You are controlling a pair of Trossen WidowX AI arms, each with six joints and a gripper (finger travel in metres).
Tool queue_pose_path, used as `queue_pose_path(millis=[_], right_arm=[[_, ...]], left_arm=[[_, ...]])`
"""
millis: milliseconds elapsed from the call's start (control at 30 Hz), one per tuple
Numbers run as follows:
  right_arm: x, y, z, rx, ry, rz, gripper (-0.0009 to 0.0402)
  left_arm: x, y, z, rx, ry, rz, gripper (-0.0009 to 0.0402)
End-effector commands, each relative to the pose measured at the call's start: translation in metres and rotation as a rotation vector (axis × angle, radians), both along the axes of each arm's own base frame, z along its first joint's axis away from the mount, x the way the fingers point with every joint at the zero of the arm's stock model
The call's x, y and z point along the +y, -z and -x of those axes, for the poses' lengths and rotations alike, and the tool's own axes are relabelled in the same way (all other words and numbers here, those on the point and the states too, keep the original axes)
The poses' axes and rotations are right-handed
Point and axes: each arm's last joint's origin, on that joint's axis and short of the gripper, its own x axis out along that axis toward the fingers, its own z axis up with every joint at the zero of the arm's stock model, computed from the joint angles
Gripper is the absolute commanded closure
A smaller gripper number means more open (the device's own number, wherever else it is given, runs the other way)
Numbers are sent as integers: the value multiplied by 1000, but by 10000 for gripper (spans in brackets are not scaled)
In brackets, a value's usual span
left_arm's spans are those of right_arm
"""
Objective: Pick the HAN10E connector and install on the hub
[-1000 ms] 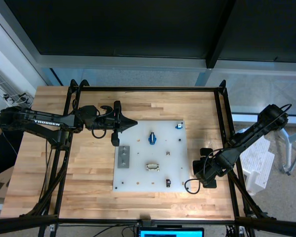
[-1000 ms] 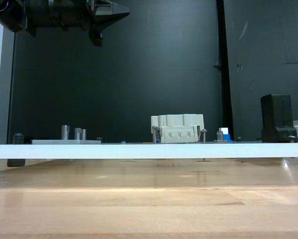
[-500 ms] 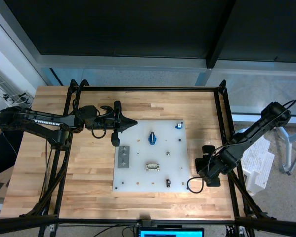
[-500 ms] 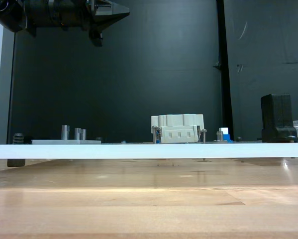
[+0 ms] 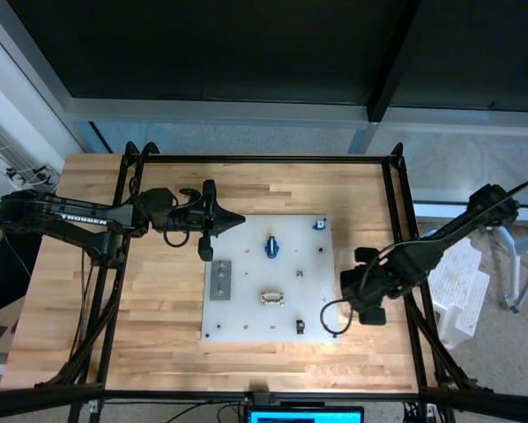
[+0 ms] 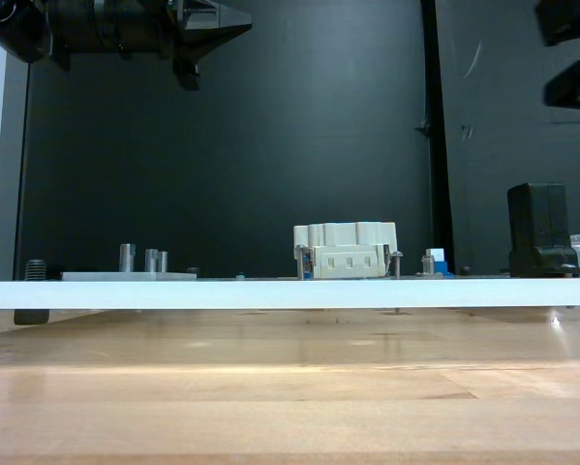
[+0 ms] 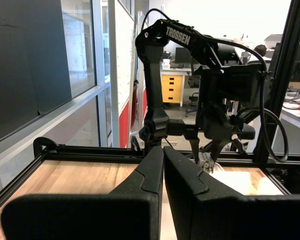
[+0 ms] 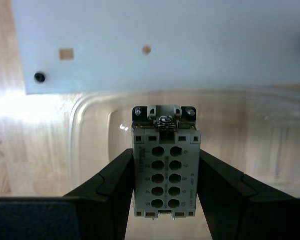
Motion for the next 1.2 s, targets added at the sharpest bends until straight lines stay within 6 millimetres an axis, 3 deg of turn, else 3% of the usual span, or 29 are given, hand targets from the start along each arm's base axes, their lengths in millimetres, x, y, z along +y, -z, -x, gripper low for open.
queue_pose_path(millis=[33,767,1200], right_arm=[[1,-1,-15,7,-11,10,357],[5,-1,-140,10,32,7,357],[5,9,-192,12,17,17,357]], left_arm=[[0,0,0,0,0,0,393],[0,0,0,0,0,0,393],[0,0,0,0,0,0,393]])
